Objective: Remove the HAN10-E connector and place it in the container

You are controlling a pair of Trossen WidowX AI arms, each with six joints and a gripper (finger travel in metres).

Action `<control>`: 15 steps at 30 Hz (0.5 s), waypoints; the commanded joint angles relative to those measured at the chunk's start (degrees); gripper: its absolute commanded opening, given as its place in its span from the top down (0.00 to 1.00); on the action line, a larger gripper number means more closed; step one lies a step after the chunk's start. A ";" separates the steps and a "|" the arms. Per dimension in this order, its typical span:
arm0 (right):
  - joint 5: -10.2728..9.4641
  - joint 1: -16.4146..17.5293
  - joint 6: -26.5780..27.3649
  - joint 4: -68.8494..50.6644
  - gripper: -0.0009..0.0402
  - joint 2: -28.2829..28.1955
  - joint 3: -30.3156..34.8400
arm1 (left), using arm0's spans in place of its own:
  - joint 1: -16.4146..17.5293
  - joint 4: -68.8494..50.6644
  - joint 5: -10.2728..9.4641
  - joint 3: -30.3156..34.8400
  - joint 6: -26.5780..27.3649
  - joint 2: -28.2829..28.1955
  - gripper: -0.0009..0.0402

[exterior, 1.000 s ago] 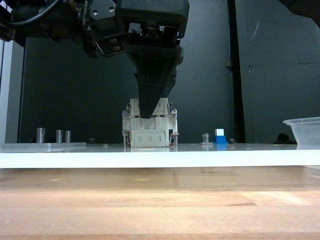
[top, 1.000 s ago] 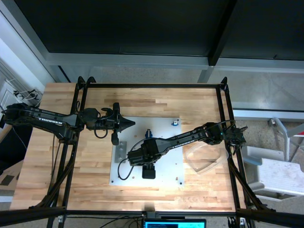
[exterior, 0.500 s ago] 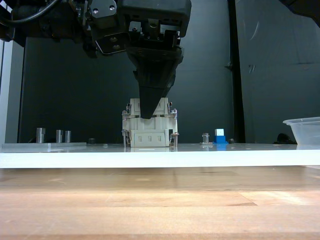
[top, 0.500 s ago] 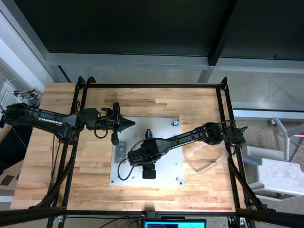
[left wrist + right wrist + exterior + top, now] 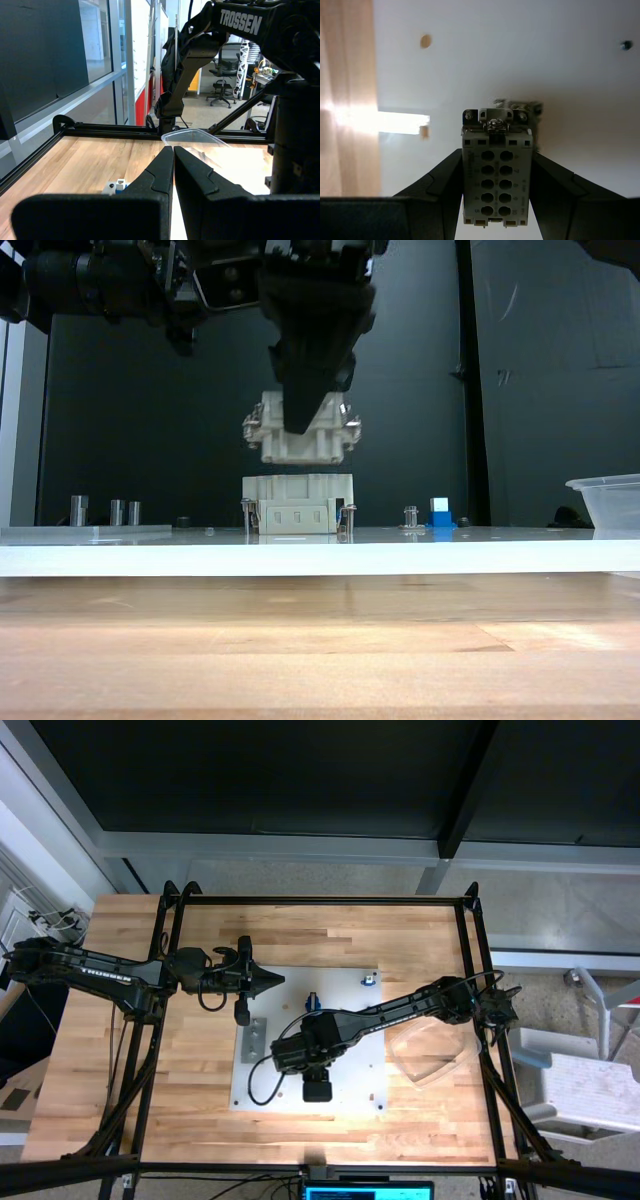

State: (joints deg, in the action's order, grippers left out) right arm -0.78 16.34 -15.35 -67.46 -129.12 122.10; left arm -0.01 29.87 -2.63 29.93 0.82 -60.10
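Robotics lab bench, probably inside a shared office-workshop.
Two black Trossen arms (image 5: 240,22) hold the left gripper (image 5: 279,982) and right gripper (image 5: 300,418) over a white task board (image 5: 352,1012) on a framed wooden tabletop (image 5: 200,1120); glass partitions (image 5: 100,50) and office chairs (image 5: 220,92) show behind.

White capital letters reading TROSSEN stand on the black right arm (image 5: 240,22), seen from the left wrist. The same brand word runs along the left arm (image 5: 100,977) in the high view, barely legible. Tiny marks beside the pin holes of the HAN10-E connector (image 5: 496,175) are too small to read
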 commanded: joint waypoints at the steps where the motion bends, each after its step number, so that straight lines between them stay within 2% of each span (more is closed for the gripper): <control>1: 0.72 -0.15 -0.20 -0.98 0.97 0.98 -0.02 | 0.02 0.00 0.00 0.02 -0.02 0.00 0.98; 8: 1.22 -0.04 -0.85 -2.49 0.97 3.85 -1.27 | 0.02 0.00 0.00 0.02 -0.02 0.00 0.98; 15: 1.86 0.22 -2.36 -0.72 0.97 9.73 -8.81 | 0.02 0.00 0.00 0.02 -0.02 -0.02 0.98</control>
State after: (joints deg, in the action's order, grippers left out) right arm 0.75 16.47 -17.37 -68.84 -120.60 114.98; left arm -0.01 29.87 -2.66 29.95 0.80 -60.10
